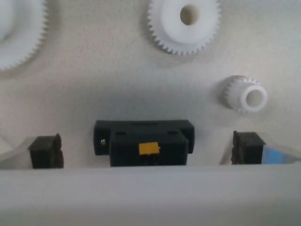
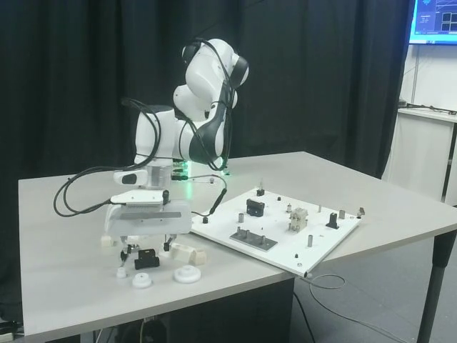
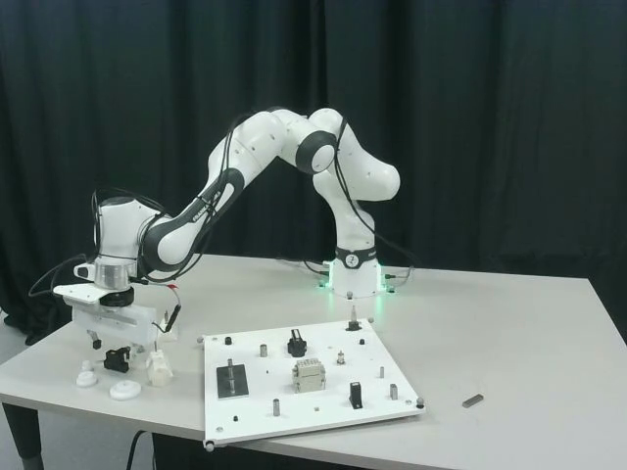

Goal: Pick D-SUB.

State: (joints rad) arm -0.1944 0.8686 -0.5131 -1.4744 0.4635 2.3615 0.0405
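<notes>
Hovering wide open, the white two-finger gripper (image 1: pixel 146 149) straddles the black rectangular plastic D-SUB connector (image 1: pixel 144 142), apparently on the grey table (image 2: pixel 64 214) — descent and closing remain.

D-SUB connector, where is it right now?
The black D-SUB connector lies on the grey table directly under the gripper, between its open fingers, with white gears just beyond it and the white board off to one side.

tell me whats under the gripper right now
The black D-SUB lies on the grey table, between the open gripper fingertips. Its near edge is hidden by the gripper body.
</notes>
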